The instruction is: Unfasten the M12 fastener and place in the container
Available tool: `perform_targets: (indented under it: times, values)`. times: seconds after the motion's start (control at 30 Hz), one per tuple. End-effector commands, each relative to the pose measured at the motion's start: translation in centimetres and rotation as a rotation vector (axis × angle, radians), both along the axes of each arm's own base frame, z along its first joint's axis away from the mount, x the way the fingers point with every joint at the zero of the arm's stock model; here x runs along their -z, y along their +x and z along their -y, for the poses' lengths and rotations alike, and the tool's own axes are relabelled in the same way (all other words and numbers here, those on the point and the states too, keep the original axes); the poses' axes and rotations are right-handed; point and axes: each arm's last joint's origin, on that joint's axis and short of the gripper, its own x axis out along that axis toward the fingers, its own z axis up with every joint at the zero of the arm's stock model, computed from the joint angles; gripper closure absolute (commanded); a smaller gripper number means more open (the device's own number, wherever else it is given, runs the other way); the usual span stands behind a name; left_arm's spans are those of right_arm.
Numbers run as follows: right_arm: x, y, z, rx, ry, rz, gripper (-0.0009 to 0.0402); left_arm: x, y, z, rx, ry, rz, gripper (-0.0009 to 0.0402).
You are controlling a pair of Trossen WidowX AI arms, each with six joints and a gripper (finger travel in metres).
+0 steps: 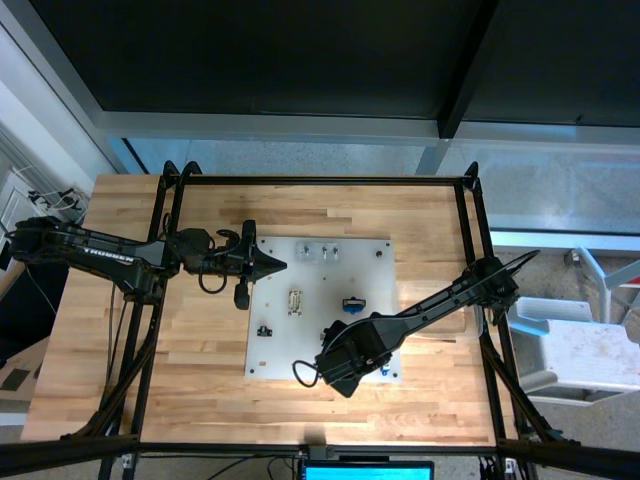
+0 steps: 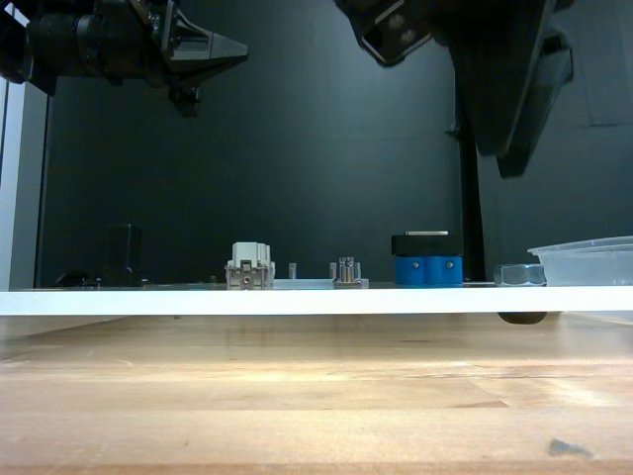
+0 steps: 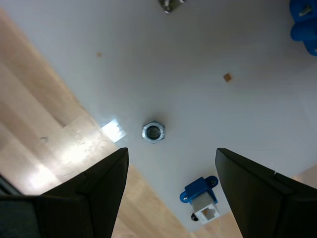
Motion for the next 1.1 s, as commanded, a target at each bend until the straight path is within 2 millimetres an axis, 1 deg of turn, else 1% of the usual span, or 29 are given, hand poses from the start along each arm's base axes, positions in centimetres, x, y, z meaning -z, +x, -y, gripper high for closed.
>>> perform_targets:
  times: [0.03, 0.37, 0.63, 0.7, 0.8, 0.83, 0.97, 1.1]
  values:
    - [0.5, -0.1, -0.1, 0.004, -0.004, -0.003, 0.0146, 0.0, 0.0, 0.0, 0.0, 0.0, 0.0, 0.0393]
    - [2.4, -0.3, -0.2, -0.005, 0.0, -0.004, 0.0146, 0.0, 0.0, 0.0, 0.0, 0.0, 0.001, 0.0393]
    - [2.9, -0.3, -0.3, -0.015, 0.002, 0.008, 0.0146, 0.0, 0.0, 0.0, 0.0, 0.0, 0.001, 0.0393]
    - [3.5, -0.1, -0.5, -0.015, -0.002, -0.005, 0.0146, 0.0, 0.0, 0.0, 0.0, 0.0, 0.0, 0.0393]
    - [3.4, 0.1, -0.6, -0.019, 0.003, 0.01, 0.0146, 0.0, 0.0, 0.0, 0.0, 0.0, 0.0, 0.0393]
    - [3.9, 0.3, -0.6, -0.019, 0.001, 0.002, 0.0146, 0.0, 0.0, 0.0, 0.0, 0.0, 0.0, 0.0393]
    - [3.9, 0.3, -0.6, -0.029, 0.003, 0.004, 0.0146, 0.0, 0.0, 0.0, 0.0, 0.0, 0.001, 0.0393]
    - [4.7, 0.5, -0.8, -0.041, 0.011, -0.018, 0.0146, 0.0, 0.0, 0.0, 0.0, 0.0, 0.002, 0.0393]
